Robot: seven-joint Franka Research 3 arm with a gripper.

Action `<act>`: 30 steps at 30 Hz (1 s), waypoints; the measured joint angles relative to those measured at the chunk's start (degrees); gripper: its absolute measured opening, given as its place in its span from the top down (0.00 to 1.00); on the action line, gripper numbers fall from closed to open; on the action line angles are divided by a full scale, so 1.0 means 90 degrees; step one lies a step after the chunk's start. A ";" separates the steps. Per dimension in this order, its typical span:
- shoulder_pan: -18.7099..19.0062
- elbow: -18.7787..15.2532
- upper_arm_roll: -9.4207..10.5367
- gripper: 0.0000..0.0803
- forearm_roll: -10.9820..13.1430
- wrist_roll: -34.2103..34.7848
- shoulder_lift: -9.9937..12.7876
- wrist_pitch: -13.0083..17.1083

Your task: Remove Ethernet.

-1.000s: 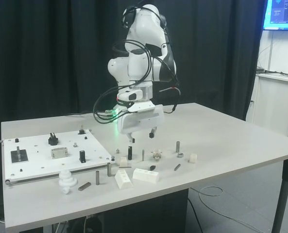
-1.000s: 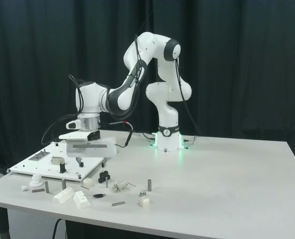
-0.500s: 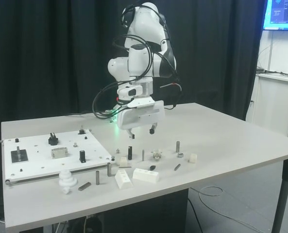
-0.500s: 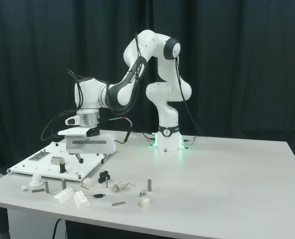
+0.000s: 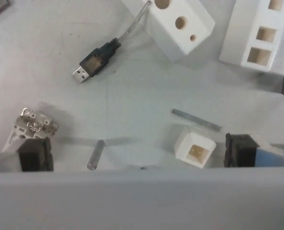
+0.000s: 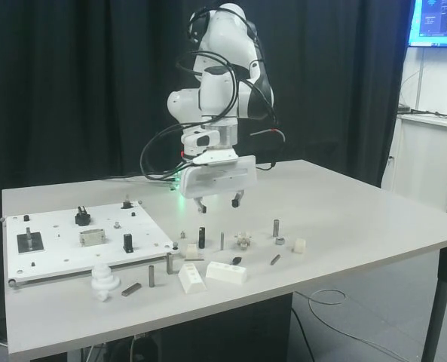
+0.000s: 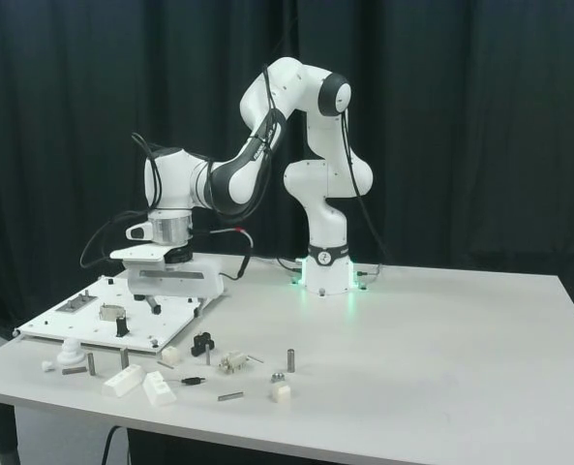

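gripper w/ fingers apart, holding nothing, hovers above loose parts on surface. ethernet plug lies loose on surface beside usb plug, clear of white board. step: apparently retreat; next: none obvious.

Robotics lab: black curtains, grey table, white assembly board, wall monitor.

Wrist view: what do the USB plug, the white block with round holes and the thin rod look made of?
USB plug: black moulded plastic body with a shiny, apparently metal tip. White block: matte, probably plastic or printed, cleanly bored holes. Thin rod: grey, probably metal, dull sheen.
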 joint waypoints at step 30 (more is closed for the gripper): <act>-0.1072 0.0072 -0.0545 0.00 -0.0968 0.1711 0.0327 0.0117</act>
